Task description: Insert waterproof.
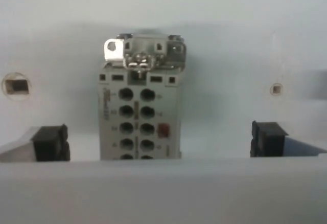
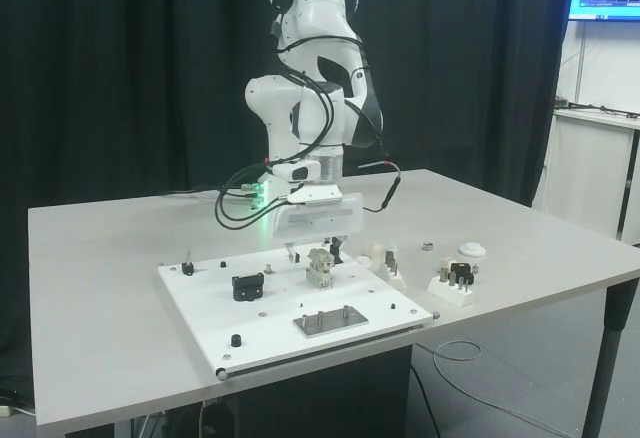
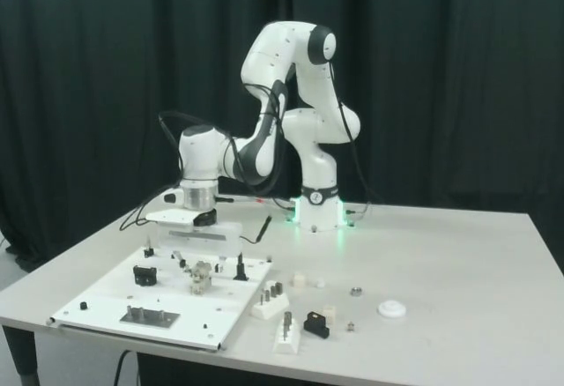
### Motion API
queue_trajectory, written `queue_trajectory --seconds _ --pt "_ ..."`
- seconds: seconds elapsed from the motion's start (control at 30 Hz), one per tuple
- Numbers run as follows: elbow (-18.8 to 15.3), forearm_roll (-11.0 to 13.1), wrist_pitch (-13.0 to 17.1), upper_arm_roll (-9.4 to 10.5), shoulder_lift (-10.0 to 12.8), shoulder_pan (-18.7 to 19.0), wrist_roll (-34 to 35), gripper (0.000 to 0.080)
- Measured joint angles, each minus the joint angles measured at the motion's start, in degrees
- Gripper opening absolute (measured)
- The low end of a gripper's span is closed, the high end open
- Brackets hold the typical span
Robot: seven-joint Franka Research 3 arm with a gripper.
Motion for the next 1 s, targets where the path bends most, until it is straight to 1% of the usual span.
queue_trajectory --seconds 0.13,0.6,0.87,1.0 --pt "0.9 0.0 -1.0 -0.32 -0.2 0.0 0.8 0.0788" --pt "5.9 0.0 -7.2 -1.77 -0.4 0.0 1.3 0.0800" --pt "7.0 0.0 -8.9 -2.68 -0.4 0.0 1.3 0.0800" --pt "7.2 0.0 -9.1 -2.91 -0.4 0.0 1.3 0.0800"
